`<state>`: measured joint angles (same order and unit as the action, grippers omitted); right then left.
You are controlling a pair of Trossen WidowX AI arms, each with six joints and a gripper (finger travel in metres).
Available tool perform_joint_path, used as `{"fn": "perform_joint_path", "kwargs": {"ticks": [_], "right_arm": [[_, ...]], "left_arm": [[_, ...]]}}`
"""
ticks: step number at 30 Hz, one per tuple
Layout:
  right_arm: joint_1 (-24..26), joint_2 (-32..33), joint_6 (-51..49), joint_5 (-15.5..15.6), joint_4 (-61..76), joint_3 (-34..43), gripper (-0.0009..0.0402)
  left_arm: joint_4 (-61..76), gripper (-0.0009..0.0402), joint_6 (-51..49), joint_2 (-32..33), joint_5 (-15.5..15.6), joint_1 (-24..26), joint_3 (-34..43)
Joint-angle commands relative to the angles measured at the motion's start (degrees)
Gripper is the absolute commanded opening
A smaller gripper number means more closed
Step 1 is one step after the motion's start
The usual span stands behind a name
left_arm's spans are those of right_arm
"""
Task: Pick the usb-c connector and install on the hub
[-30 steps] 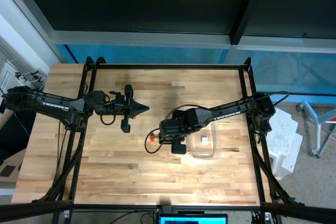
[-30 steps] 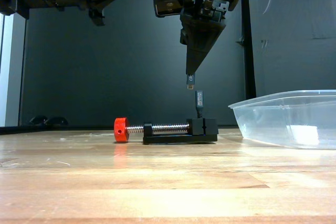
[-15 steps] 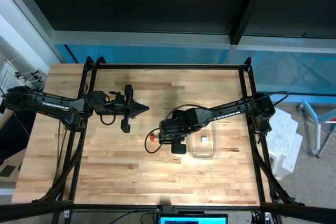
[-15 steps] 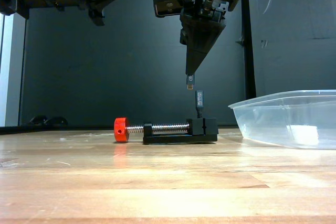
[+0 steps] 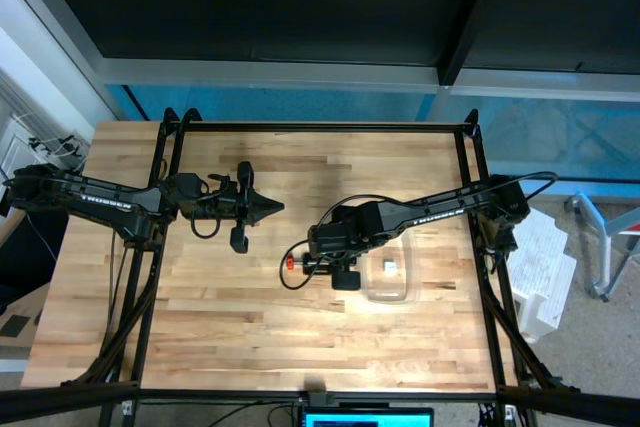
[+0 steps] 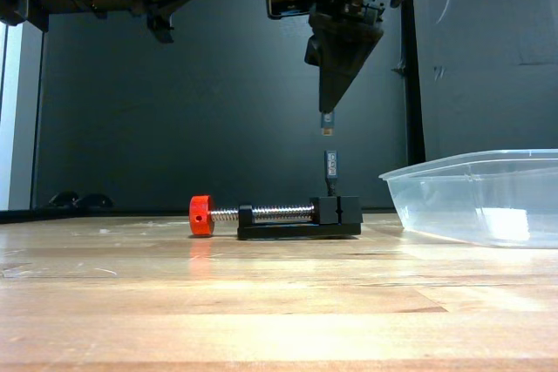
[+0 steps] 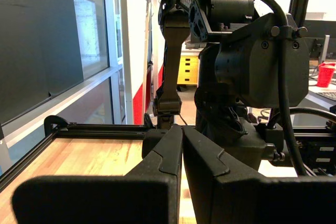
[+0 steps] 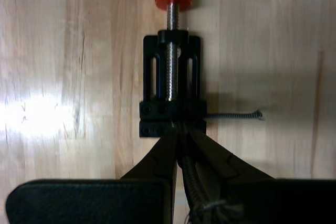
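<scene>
On the worktop (image 5: 250, 347): pale butcher-block wood with a glare patch, boxed by a black frame (image 5: 320, 128). Dark wall panels are behind it and a blue strip runs past the far edge. A small black vise (image 6: 296, 215) lies flat on the wood under the right tool (image 6: 327, 112), with a bare screw and a red knob (image 6: 201, 215) at the end away from the tool. The hub (image 6: 330, 167) is clamped upright in the vise, straight below the right tool's tips. A short braided lead (image 8: 233, 115) sticks out sideways from the vise. A clear plastic tub (image 6: 475, 202) sits just beside the vise on the right tool's far side, with a small white item (image 5: 388, 266) inside. The right tool points straight down, its fingers pinching the usb-c connector (image 6: 327, 125). The connector is a small dark plug with a lighter tip facing down. It is held upright, hangs above the hub with a clear gap, and is not in its seat. Its black braided cable (image 8: 191, 182) runs back between the fingers. The left tool (image 5: 278, 207) is high above the worktop, well apart from the vise and level, pointing toward the right arm. Its fingers (image 7: 168, 150) are pressed together with nothing between them.
</scene>
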<state>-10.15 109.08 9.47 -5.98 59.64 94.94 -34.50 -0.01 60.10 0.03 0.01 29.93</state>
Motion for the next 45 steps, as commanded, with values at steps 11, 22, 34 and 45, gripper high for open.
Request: {"fn": "perform_joint_path", "kwargs": {"ticks": [11,22,34,45], "right_arm": [[0.0,-0.4,0.0,0.0,0.1,-0.1,0.0000],[0.0,0.3,0.1,0.0,0.0,-0.3,0.0000],[0.0,0.3,0.5,-0.5,-0.8,-1.6,0.0000],[-0.1,0.3,0.7,-0.4,-1.9,-2.3,0.0000]], "left_arm": [[0.0,0.0000,0.0,0.0,0.0,0.0,0.0],[0.0,0.0000,0.0,0.0,0.0,0.0,0.0],[0.0,0.0000,0.0,0.0,0.0,0.0,0.0],[0.0,0.0000,0.0,0.0,0.0,0.0,0.0]]}}
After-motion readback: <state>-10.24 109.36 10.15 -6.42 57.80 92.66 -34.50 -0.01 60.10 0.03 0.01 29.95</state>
